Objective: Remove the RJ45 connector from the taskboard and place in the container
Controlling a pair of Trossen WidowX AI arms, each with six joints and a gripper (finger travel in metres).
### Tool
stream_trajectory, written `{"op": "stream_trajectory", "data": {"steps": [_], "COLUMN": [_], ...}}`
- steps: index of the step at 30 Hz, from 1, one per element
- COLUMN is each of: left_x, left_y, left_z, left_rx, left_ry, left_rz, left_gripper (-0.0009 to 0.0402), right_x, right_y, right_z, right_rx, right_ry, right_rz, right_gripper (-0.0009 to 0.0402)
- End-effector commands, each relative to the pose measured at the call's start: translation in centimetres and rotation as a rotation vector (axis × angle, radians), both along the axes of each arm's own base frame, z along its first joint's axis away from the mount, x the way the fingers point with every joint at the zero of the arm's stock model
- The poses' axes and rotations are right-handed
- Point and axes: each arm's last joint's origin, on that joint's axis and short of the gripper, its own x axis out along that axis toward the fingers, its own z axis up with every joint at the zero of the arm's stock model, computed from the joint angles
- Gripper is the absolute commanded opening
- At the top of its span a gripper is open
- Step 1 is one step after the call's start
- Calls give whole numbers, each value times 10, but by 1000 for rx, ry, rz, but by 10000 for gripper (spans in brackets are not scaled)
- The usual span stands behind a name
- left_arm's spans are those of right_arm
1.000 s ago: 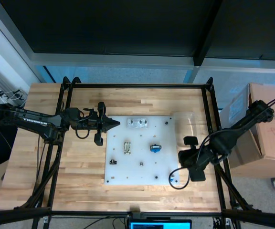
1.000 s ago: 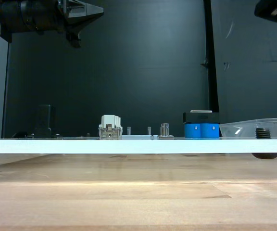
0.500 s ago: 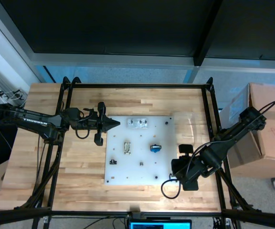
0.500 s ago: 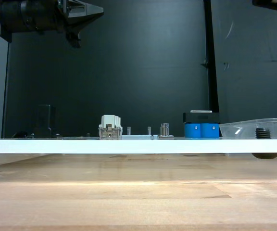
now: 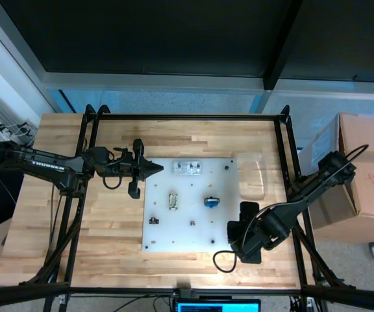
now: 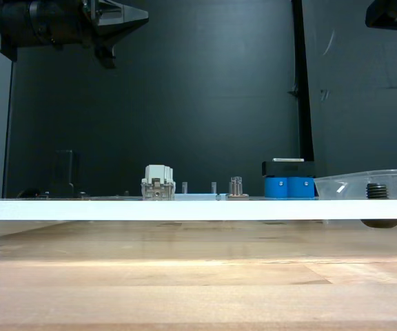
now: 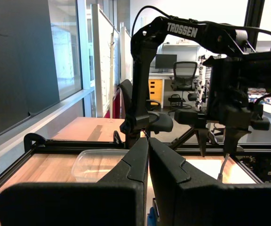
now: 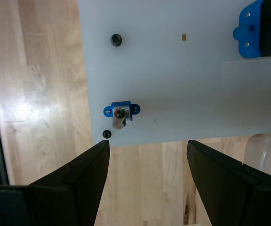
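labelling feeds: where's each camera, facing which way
high: above near edge, down on white rectangular taskboard; left gripper at its left edge, right gripper over near-right corner
low: table height, level along it; both grippers overhead
left wrist: along shut left gripper toward clear plastic container, right arm
right wrist: down through open right gripper onto RJ45 connector in blue mount
high, left wrist share container

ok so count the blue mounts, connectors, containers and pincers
blue plastic mounts: 2
clear RJ45 connector, seated in the small mount: 1
clear plastic container: 1
black pincers: 2, left pincer shut over the white board's left edge, right pincer open above its near right corner
total: 6
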Motion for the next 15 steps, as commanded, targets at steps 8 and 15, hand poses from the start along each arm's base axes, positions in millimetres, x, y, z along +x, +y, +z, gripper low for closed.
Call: {"op": "stream_trajectory", "data": {"steps": [8,15], "left_x": [0,0], "left_y": [0,0], "left_z": [0,0], "left_rx": [0,0], "left_ry": [0,0], "left_rz": [0,0], "left_gripper": [0,0], "right_x": [6,6], "right_y": [5,7], "right_z": [-11,-27], "right_rx": [-17,20], "right_ry": [-12,-11], "right_rz": [25,32], "right_gripper": [229,229]}}
